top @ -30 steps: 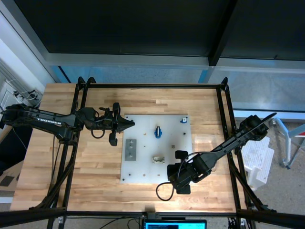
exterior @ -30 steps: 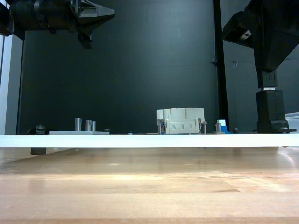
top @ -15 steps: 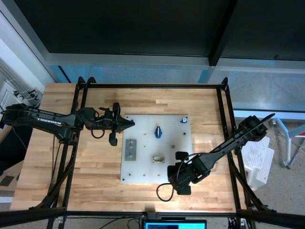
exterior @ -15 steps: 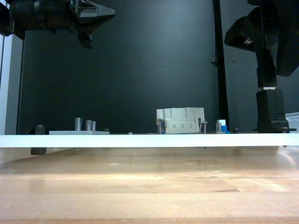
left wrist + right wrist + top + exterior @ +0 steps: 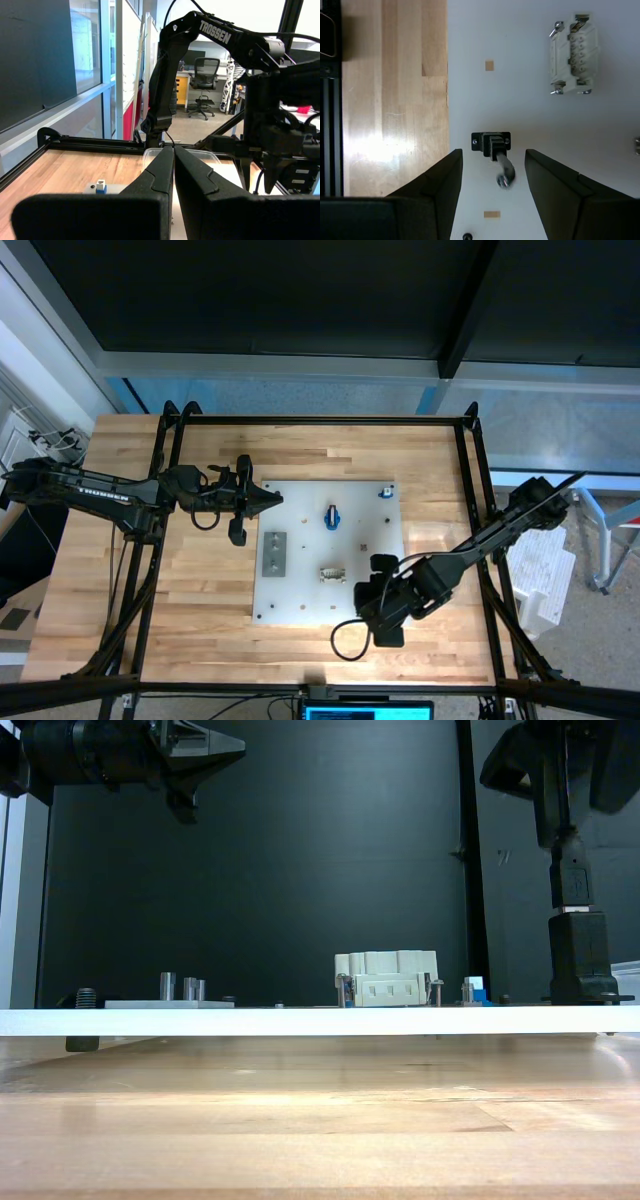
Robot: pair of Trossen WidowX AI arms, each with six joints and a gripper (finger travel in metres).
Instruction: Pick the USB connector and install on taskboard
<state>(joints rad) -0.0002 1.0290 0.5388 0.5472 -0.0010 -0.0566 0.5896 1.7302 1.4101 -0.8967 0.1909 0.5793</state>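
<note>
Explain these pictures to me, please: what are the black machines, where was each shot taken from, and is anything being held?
Two black robot arms stand at the edges of a wooden table, each ending in a two-fingered gripper. One picture looks down from above, one looks level along the tabletop, and two come from cameras on the arms' wrists. On the table lies a white taskboard carrying a grey metal block, a blue part and a beige socket. The left gripper hangs shut and empty, high near the board's far left corner. The right gripper hovers open above the board's near right part, holding nothing: the small black USB connector stands upright on the board right below it, apparently plugged in.
</note>
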